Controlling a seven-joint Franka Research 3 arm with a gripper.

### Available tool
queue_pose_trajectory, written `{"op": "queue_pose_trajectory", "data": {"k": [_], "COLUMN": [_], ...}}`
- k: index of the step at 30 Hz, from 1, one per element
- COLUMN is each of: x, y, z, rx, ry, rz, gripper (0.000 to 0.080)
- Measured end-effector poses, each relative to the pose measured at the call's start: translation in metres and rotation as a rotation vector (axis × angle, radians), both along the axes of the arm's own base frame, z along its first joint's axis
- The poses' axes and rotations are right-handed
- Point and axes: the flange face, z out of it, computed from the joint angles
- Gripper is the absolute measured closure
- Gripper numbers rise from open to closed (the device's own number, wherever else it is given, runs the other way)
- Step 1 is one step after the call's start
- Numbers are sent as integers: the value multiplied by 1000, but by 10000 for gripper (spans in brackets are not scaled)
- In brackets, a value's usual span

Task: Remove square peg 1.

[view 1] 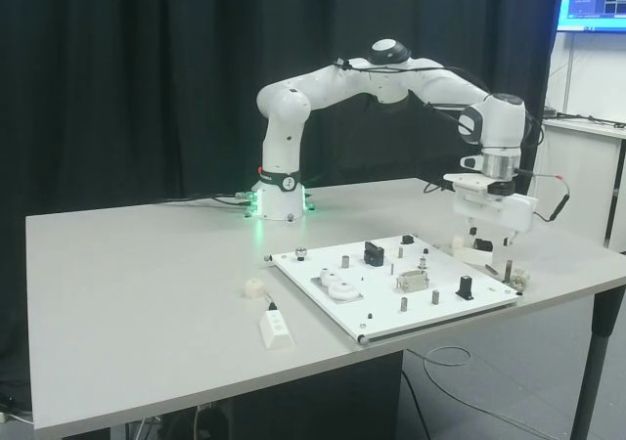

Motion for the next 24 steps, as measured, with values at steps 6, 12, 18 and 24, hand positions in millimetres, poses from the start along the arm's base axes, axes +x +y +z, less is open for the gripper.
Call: {"op": "queue_pose_trajectory", "data": {"k": [6, 12, 18, 24], "x": [1, 2, 2, 3], "y": [-2, -3, -4, -5], "z": [3, 5, 6, 8], "rx": [-5, -8, -12, -17], "ry": [-3, -6, -8, -10], "rz": [-1, -1, -1, -4], "gripper": [3, 3, 3, 3]}}
